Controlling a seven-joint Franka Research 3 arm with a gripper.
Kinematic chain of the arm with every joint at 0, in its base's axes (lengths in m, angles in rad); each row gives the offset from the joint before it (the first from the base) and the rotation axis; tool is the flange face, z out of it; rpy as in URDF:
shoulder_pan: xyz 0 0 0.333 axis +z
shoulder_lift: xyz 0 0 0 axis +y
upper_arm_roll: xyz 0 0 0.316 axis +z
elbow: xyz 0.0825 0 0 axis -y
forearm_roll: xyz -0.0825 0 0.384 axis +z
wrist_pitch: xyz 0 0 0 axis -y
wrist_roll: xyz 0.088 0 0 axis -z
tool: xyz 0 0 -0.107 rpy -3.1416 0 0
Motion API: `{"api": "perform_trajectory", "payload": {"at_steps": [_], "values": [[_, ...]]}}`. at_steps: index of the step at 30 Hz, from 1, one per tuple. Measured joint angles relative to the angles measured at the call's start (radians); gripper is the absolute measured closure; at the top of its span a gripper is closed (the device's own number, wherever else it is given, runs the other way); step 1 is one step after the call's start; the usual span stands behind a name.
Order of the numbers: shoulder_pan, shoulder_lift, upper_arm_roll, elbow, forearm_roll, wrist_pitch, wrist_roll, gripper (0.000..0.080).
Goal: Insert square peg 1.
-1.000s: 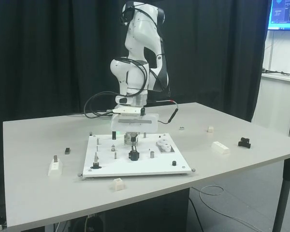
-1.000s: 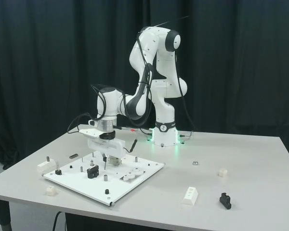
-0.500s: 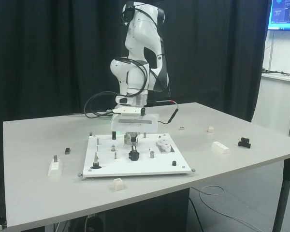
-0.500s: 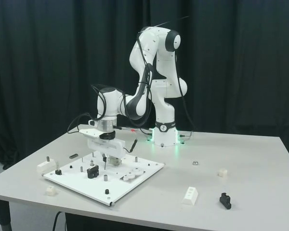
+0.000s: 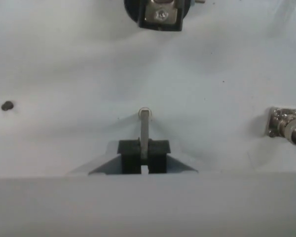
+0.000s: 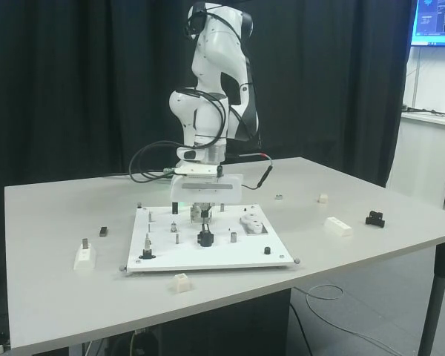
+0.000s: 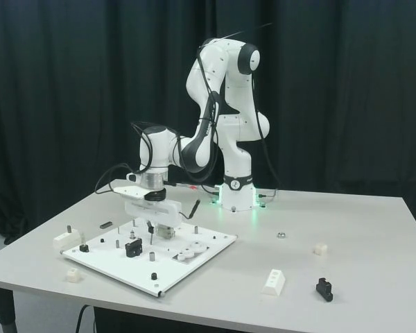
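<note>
Your gripper [image 5: 144,157] is clamped on the thin grey square peg [image 5: 144,129], holding it upright over the white board [image 6: 208,256]. The peg's lower tip sits at a small hole [image 5: 144,111] in that board. A black-based fixture [image 5: 160,12] stands on the board near the hole, and a metal connector [image 5: 286,126] off to one side of it.

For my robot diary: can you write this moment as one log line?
arm: over white board | claw: shut on peg | peg: upright, tip at board
</note>
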Motion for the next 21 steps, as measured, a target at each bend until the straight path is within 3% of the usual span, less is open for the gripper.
{"api": "perform_trajectory", "payload": {"at_steps": [21], "values": [[-0.002,0.000,0.000,0.000,0.005,0.000,-0.099,0.0777]]}}
